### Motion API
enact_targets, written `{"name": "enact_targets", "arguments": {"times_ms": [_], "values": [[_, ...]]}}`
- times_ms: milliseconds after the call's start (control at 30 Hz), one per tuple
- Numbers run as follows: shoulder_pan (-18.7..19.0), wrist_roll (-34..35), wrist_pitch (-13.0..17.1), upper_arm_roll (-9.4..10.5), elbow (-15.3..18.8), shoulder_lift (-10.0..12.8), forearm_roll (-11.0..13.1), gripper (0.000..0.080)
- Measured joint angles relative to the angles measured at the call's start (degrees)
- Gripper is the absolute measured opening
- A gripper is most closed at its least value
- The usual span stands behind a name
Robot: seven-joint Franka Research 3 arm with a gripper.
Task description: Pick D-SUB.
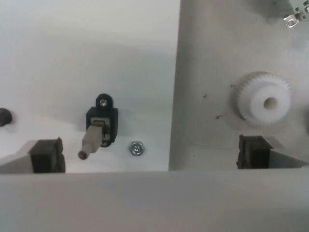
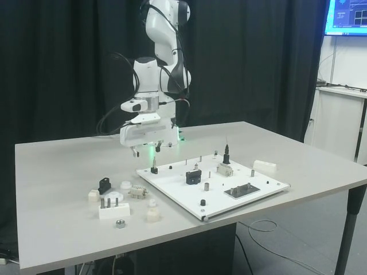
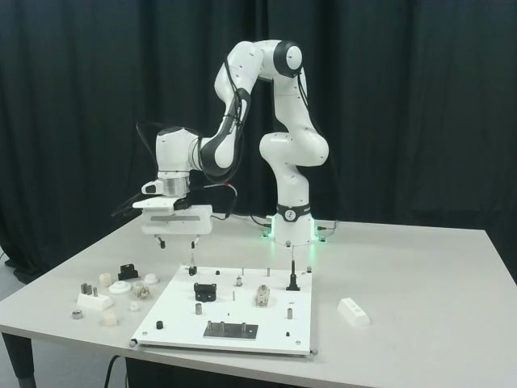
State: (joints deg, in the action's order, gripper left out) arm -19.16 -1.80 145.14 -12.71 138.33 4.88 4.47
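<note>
A grey worktop [image 2: 69,172] stands in front of black curtains [image 3: 420,105] that hang in folds across the whole back of the room. In the first room view, a white cabinet [image 2: 338,123] stands at the far right beyond the curtain's edge, with a lit screen [image 2: 347,17] mounted above it. A cable [image 2: 258,229] lies looped on the floor beneath the worktop.

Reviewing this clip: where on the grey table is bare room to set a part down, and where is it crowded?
Bare: the grey table between the white assembly board and its far right edge, apart from one small white block. Also behind the robot base. Crowded: the loose small parts cluster beside the board, near the open tool.
</note>
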Motion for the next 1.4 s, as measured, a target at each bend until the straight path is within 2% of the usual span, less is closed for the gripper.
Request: {"name": "enact_targets", "arguments": {"times_ms": [567,867,1267,1400], "values": [[0.00,0.72,-2.19,-0.52,-3.66,0.36,-1.07,0.0800],[-0.14,0.07,-2.30,-1.28,-6.31,1.73,-3.17,0.0800],[-1.39,-9.22,-1.25,-2.38,-10.46,4.94,-3.79,0.0800],[-2.06,-15.26,-1.06,-2.50,-11.21,5.64,-3.71,0.0800]]}}
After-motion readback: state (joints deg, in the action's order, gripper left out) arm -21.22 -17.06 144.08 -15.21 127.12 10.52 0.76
